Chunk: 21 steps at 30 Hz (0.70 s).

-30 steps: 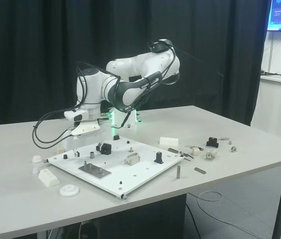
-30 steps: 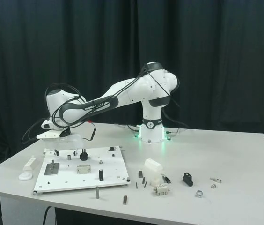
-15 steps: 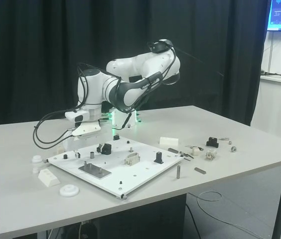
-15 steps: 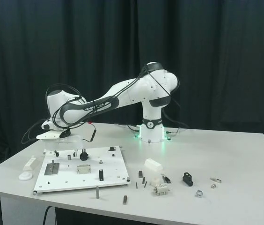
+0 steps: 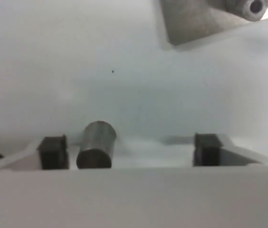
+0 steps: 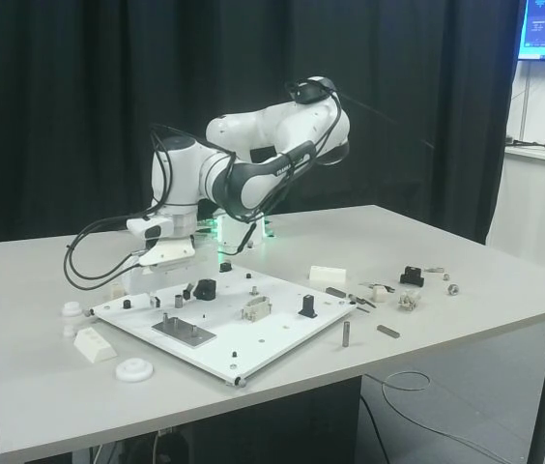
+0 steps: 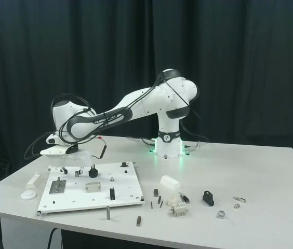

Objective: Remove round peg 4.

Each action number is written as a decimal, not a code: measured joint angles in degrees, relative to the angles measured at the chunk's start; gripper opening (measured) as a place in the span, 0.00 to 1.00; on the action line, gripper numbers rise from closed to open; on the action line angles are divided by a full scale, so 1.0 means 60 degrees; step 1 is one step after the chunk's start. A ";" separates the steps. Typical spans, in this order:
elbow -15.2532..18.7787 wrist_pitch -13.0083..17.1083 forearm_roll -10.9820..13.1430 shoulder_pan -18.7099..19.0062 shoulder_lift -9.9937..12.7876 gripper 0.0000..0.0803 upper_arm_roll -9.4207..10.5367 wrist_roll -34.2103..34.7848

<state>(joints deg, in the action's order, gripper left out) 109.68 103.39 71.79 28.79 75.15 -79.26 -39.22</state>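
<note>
The gripper (image 5: 130, 156) hangs low over the far left corner of the white board (image 6: 282, 333), its two black fingertips (image 5: 54, 152) spread apart with a grey round peg (image 5: 96, 151) standing between them, much nearer one pad than the other and, as far as the wrist view shows, not clamped. Black lettering runs along the arm's (image 7: 116, 116) forearm; it looks like the maker's name but is too small to read for certain. Against the pictures from a second ago, the wrist has turned slightly and the forearm sits a little higher, while the gripper has stayed over the same corner of the board and nothing else on the table (image 7: 250, 171) has shifted. Just beyond the fingers in the wrist view lies a grey metal plate (image 5: 191, 21) carrying another upright peg (image 5: 248, 6). Close beside the gripper on the board stands a black knob (image 6: 205, 288). Further out along the board are a small connector block (image 6: 256, 308) and a black bracket (image 6: 307, 305). Off the board, beside the gripper's corner, lie a white wedge (image 6: 94, 343) and a white disc (image 6: 134, 369); well away, past the board's other end, loose pegs (image 7: 138, 220) and small fittings (image 7: 208, 197) are scattered.
</note>
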 joint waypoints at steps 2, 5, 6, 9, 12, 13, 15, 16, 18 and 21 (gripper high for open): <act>0.0000 0.0023 0.0000 0.0004 0.0000 1.00 0.0026 0.0138; 0.0007 -0.0010 0.0000 0.0033 -0.0001 0.63 0.0055 0.0300; 0.0016 -0.0034 0.0000 0.0052 -0.0001 0.63 0.0061 0.0363; 0.0063 -0.0082 0.0000 0.0146 -0.0001 0.44 0.0066 0.0536; 0.0143 -0.0094 0.0000 0.0277 -0.0001 0.44 0.0065 0.0688; 0.0168 -0.0079 -0.0003 0.0319 0.0002 0.44 0.0056 0.0729; 0.0220 -0.0006 -0.0006 0.0382 0.0004 0.22 0.0053 0.0783; 0.0239 0.0021 -0.0006 0.0403 0.0004 0.22 0.0053 0.0790; 0.0260 0.0056 -0.0007 0.0427 0.0009 0.22 0.0054 0.0790; 0.0281 0.0101 -0.0010 0.0448 0.0016 0.19 0.0056 0.0790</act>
<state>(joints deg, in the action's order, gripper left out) 111.37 104.00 71.73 31.48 75.24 -78.92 -34.48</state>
